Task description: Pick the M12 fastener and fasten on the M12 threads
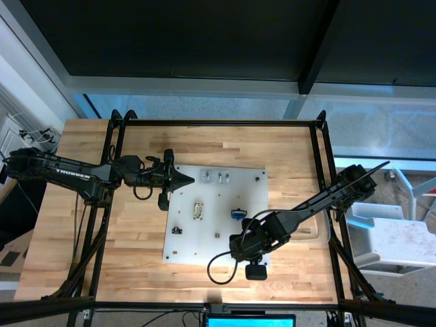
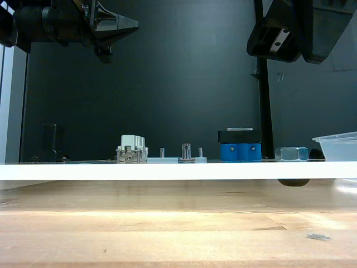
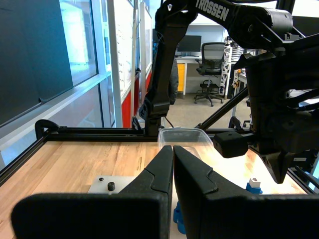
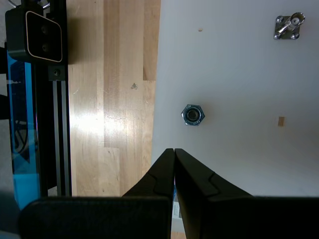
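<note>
Left pincer (image 3: 173, 148) and right pincer (image 4: 174, 150) hover raised (both closed, empty).

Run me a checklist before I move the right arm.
1. Right gripper empty: ok, shut on nothing, raised over the white board near its near right edge.
2. M12 nut resting flat at board level: ok.
3. Nut threaded on its stud: cannot tell; no ribs show beneath it in the low view.
4. Left gripper out of the way: ok, shut, raised over the board's far left edge.
</note>
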`<action>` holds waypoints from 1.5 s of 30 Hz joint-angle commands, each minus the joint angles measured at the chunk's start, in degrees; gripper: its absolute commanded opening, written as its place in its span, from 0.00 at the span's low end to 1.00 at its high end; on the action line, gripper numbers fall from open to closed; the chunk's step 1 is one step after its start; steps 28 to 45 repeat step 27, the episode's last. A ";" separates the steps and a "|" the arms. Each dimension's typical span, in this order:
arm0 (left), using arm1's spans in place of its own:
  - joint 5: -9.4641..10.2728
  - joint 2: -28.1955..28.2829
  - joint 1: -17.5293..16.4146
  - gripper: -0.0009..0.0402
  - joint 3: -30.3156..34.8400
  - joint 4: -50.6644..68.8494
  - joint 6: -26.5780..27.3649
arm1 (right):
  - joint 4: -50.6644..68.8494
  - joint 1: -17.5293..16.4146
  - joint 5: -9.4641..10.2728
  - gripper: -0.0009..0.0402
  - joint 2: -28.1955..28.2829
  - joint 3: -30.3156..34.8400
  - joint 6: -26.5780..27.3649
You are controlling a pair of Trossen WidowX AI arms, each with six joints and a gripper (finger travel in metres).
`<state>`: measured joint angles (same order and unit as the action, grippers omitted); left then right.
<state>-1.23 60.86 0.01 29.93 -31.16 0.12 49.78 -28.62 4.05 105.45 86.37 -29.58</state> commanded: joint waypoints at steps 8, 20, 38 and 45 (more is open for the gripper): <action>-0.02 0.00 0.00 0.02 0.02 -0.02 -0.02 | -0.37 -0.07 0.00 0.02 0.04 0.02 -0.02; -0.02 0.00 -0.02 0.02 0.02 0.00 -0.02 | -1.07 -0.26 0.00 0.02 0.04 0.02 -0.02; -0.02 0.00 -0.02 0.02 0.02 0.00 -0.02 | -1.07 -0.42 0.00 0.02 0.04 0.02 0.02; -0.02 0.00 -0.02 0.02 0.02 0.00 -0.02 | -1.07 -0.42 0.00 0.02 0.04 0.02 0.02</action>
